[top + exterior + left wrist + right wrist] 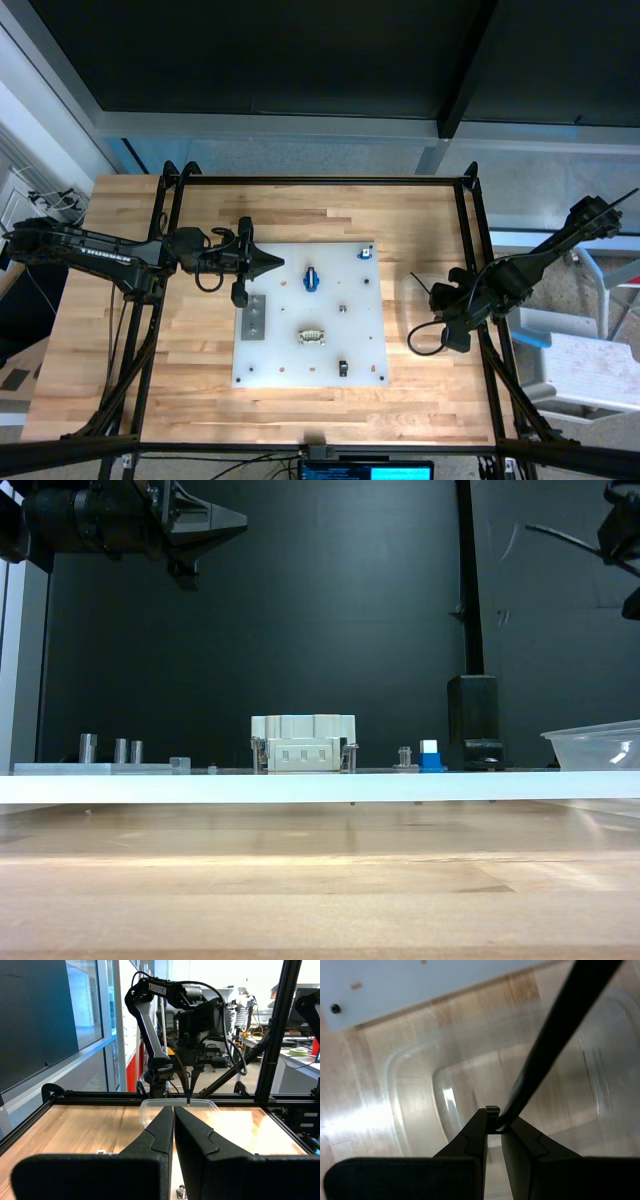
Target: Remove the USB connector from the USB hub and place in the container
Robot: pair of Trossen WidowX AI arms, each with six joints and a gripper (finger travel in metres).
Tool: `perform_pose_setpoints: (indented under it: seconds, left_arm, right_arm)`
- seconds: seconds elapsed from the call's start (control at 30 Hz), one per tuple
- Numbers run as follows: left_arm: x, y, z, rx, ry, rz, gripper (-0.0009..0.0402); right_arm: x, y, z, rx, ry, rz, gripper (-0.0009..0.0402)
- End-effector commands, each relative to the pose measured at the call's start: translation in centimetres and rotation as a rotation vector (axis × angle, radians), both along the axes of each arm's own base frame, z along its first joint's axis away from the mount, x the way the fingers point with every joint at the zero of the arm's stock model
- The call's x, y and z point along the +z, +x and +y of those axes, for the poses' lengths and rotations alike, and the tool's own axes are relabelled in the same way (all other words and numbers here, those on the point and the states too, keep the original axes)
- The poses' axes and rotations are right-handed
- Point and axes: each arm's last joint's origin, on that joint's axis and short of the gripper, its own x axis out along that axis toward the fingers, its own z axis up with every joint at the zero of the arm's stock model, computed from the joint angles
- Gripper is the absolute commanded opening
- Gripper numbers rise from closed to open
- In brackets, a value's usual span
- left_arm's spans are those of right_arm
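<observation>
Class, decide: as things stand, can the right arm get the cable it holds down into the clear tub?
Probably yes. The right gripper, shut on the USB connector, hangs directly above the open container, nothing between. The left gripper, shut, is far off at the left edge of the board.

Butcher-block wooden table [200, 400], pale planks running left to right. A black metal frame [320, 181] rails its edges. Grey floor [330, 155] lies beyond the far edge, with dark panels [250, 50] above it. Left wrist view — tall glass windows [85, 1005], daylight coming through, and cluttered workbenches [295, 1055] in a bright room. Low view — flat black backdrop [330, 600].
</observation>
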Motion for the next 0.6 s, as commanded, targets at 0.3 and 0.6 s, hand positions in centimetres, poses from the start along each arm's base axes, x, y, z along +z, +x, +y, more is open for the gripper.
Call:
perform_pose_setpoints:
  seconds: [0.3, 0.6]
  left_arm:
    - [0.01, 0.01, 0.0, 0.0, 0.0, 0.0, 0.0001]
    - [0.01, 0.01, 0.01, 0.0, 0.0, 0.0, 0.0001]
  right_arm:
    - [-0.5, -0.23, -0.1, -0.015, 0.002, 0.01, 0.0]
    - [-0.5, -0.24, -0.12, -0.031, 0.005, 0.01, 0.0037]
